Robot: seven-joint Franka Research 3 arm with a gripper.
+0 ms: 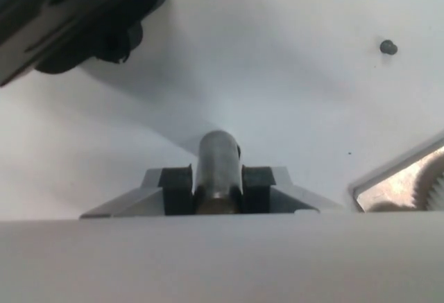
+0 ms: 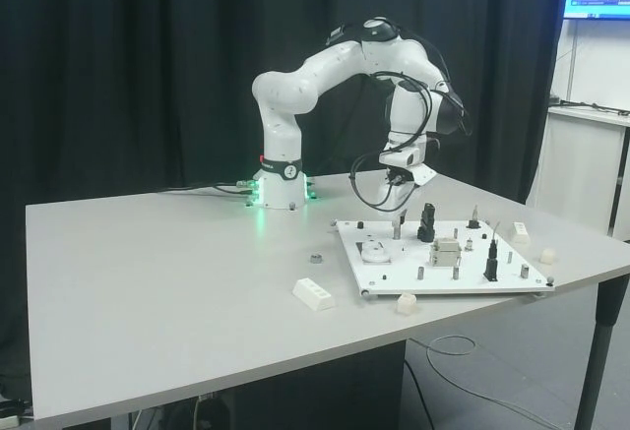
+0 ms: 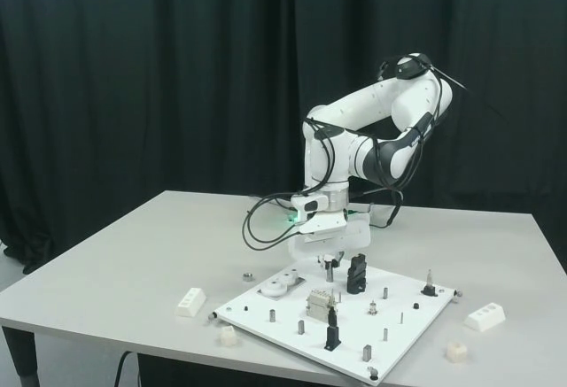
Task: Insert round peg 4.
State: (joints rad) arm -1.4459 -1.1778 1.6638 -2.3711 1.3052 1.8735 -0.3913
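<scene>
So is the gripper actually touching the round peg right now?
Touching. In the wrist view the gripper has its two black pads pressed against either side of the grey round peg, with no gap showing.

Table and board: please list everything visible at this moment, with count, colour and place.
Table: one, grey, under everything.
Board: one, white, on the table in front of the arm.
Round peg: one, grey, held between the fingers, just above the board.
Black upright fixtures: at least two, on the board.
Small blocks: four, white, on the table around the board.
Small ring: one, grey, on the table beside the board.
Arm: one, white, green light at its base.
Gripper: one, shut on the peg.
</scene>
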